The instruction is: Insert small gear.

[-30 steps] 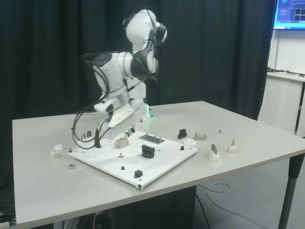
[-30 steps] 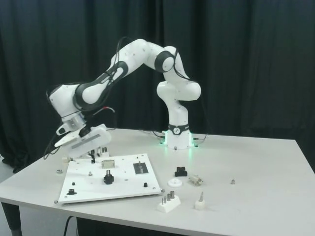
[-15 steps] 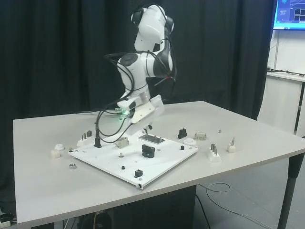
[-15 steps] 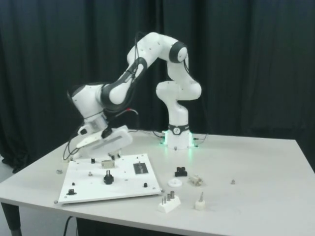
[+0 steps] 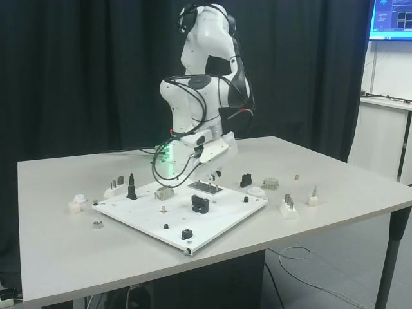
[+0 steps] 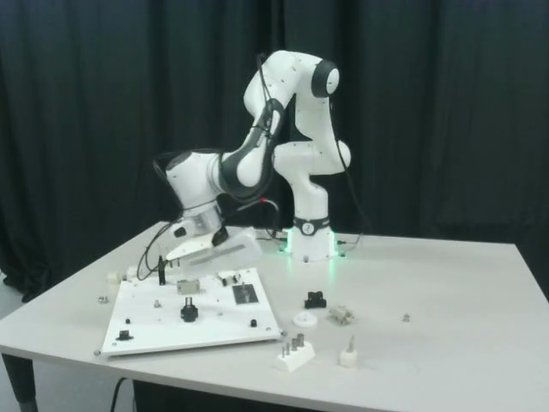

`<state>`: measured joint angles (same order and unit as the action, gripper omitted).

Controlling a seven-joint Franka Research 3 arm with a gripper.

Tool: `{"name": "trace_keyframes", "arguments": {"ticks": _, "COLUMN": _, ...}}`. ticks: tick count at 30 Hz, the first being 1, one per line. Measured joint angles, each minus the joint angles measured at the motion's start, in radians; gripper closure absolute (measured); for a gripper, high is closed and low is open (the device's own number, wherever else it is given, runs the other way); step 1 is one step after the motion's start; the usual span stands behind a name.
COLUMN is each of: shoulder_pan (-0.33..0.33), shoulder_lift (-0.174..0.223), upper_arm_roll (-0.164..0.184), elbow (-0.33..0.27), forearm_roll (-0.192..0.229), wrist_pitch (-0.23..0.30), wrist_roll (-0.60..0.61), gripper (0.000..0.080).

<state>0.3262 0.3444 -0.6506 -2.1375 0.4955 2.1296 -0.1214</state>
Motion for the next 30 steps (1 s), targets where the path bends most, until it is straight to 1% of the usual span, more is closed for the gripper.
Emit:
{"name": "trace_keyframes", "arguments": {"ticks": 7, "shoulder_pan": 0.060, "shoulder_lift": -0.025, "upper_arm_roll": 0.000, "elbow": -0.078, "forearm_roll": -0.016, "wrist_pitch": 0.123, "wrist_roll": 0.041, "gripper": 0.0603}}
{"name": "trace_keyframes", "arguments": {"ticks": 12, "shoulder_pan": 0.082, "shoulder_lift": -0.030, "upper_arm_roll": 0.000, "elbow": -0.112, "forearm_roll": -0.038, "wrist_pitch": 0.190, "wrist_roll": 0.075, "gripper": 0.0603}}
{"name": "trace_keyframes", "arguments": {"ticks": 18, "shoulder_pan": 0.091, "shoulder_lift": -0.036, "upper_arm_roll": 0.000, "elbow": -0.139, "forearm_roll": -0.048, "wrist_pitch": 0.234, "wrist_roll": 0.091, "gripper": 0.0603}}
{"name": "trace_keyframes", "arguments": {"ticks": 22, "shoulder_pan": 0.091, "shoulder_lift": -0.046, "upper_arm_roll": 0.000, "elbow": -0.158, "forearm_roll": -0.049, "wrist_pitch": 0.250, "wrist_roll": 0.095, "gripper": 0.0603}}
{"name": "trace_keyframes", "arguments": {"ticks": 30, "shoulder_pan": 0.091, "shoulder_lift": -0.083, "upper_arm_roll": -0.001, "elbow": -0.210, "forearm_roll": -0.050, "wrist_pitch": 0.280, "wrist_roll": 0.096, "gripper": 0.0603}}
